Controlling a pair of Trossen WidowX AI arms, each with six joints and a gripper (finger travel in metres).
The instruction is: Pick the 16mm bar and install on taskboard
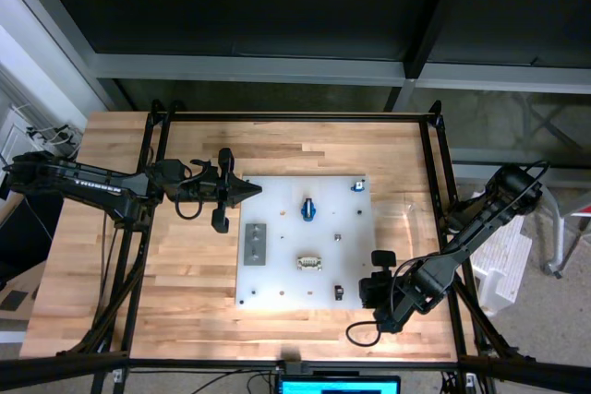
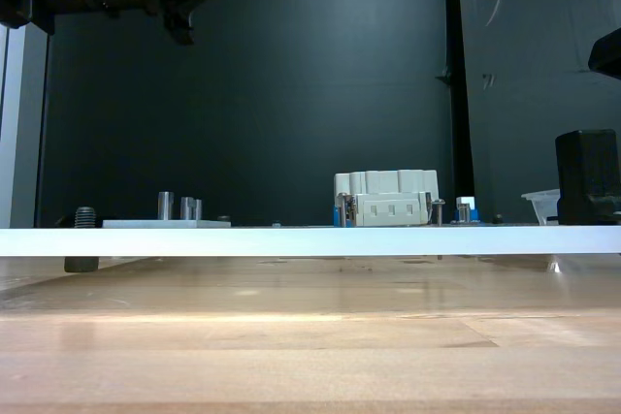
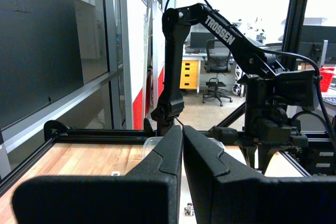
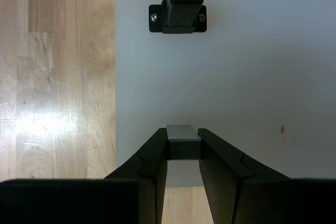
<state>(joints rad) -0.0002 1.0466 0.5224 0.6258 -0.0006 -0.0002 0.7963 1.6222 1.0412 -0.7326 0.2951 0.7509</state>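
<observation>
Right gripper [image 4: 183, 145]: jaws part-way closed and clamped on the 16mm bar [image 4: 183, 132], a short grey block pinched at the very fingertips. The wrist camera looks straight down on it. In the high view this gripper sits at the lower right of the frame, over the near right corner of the white taskboard [image 1: 277, 196]. The bar is clear of any seat and off the board surface.

Left gripper [image 1: 251, 190]: fingers pressed together, holding nothing. It hovers at the centre left of the high view, just off the board's far left corner. The low view puts it well above the board.

Seat: I judge it is in the grey plate [image 1: 255, 244] at the board's left side. I cannot tell which hole takes this bar.

Risks as I read them:
- The grip is on the fingertips only, so the bar could pivot or slide out if it meets the hole edge off-centre.
- I cannot see how the bar stands below the jaws. A tilt would jam it at entry.
- The path to the plate passes the black mount [image 4: 177, 11] and the pale connector [image 1: 309, 265]. A low transit could snag either.
- The left gripper is near the plate, so the arms may crowd each other there.
</observation>
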